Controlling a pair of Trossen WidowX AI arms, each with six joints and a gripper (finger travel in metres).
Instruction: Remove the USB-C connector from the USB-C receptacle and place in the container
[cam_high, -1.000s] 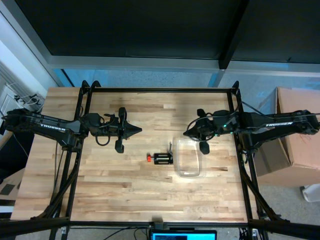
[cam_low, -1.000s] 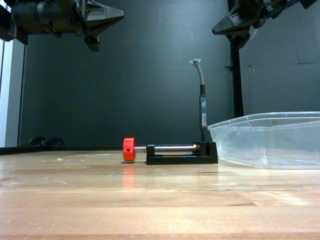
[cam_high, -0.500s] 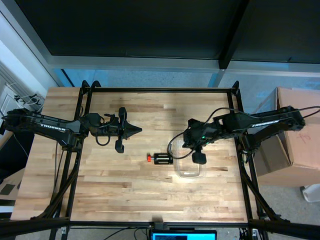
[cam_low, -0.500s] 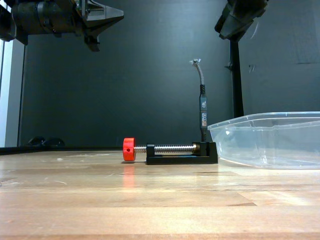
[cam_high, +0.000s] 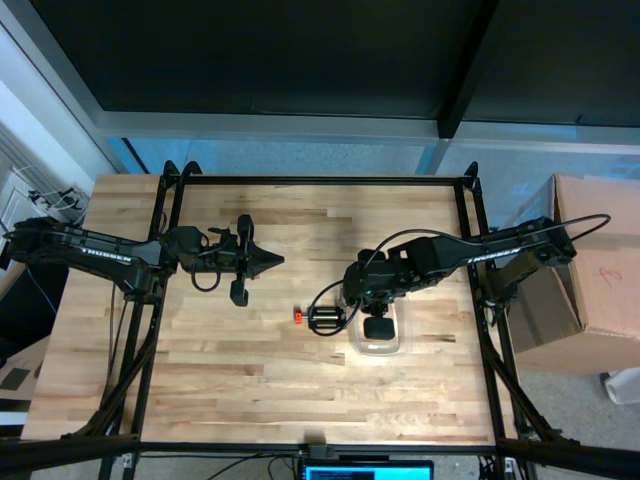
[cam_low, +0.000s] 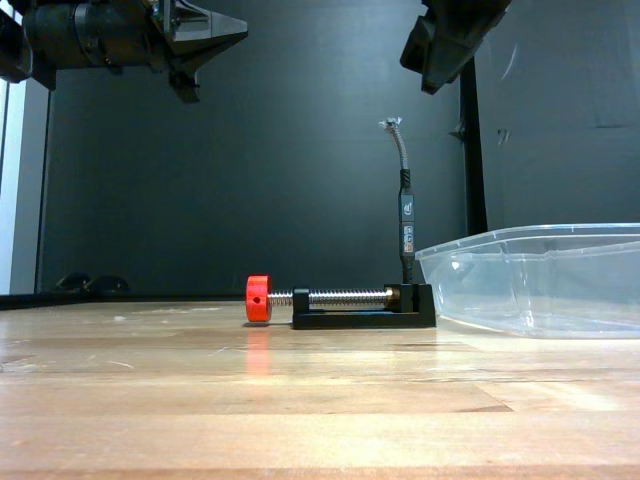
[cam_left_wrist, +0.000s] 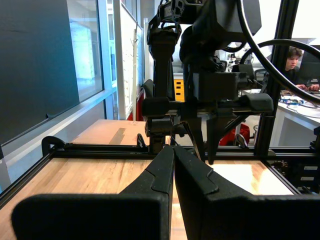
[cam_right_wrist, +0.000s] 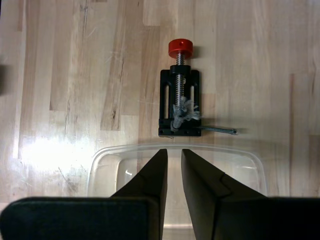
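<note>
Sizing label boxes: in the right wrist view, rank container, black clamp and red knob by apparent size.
1. container
2. black clamp
3. red knob
USB-C connector stands upright in the clamp. Right tool, open, hovers above the container's rim; left tool, shut, hangs high over the table's left.

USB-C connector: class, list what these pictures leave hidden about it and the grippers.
USB-C connector, upright in the clamp: plug depth hidden by the clamp block, low view.
Its body, right wrist view: covered by its frayed cable end.
Right gripper, over the clamp, and left gripper, high at left: partly cut by the low view's top edge.
</note>
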